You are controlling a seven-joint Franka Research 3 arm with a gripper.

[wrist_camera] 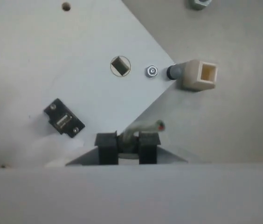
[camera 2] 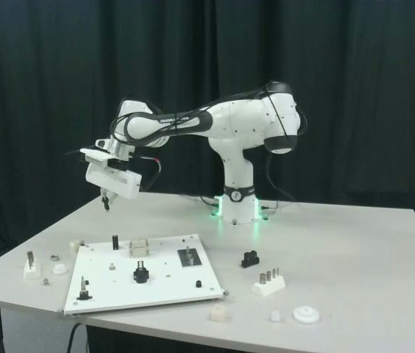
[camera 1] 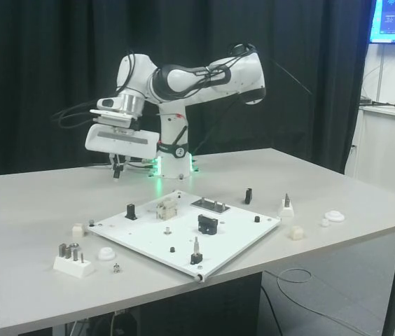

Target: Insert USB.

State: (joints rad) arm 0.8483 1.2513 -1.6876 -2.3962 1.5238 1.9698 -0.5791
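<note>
My gripper (wrist_camera: 128, 149) hangs high above the table, over the far left side of the white board (wrist_camera: 52, 56). Its black fingers (wrist_camera: 107, 148) are shut on a small USB plug with a short grey cable stub (wrist_camera: 143, 127) sticking out sideways. The USB socket (wrist_camera: 64, 122) is a black block with a metal port, mounted near the board's left corner. In the first room view the gripper (camera 1: 116, 172) is well above and behind the socket (camera 1: 131, 210). The second room view shows the gripper (camera 2: 105, 202) above the socket (camera 2: 115, 242).
Beside the socket the board has a square hole (wrist_camera: 121, 66) and a corner nut (wrist_camera: 151, 71). A square hollow peg (wrist_camera: 194, 74) lies on the grey table just off that corner. Other fixtures (camera 1: 207, 225) stand on the board, and loose parts (camera 1: 73, 257) sit around it.
</note>
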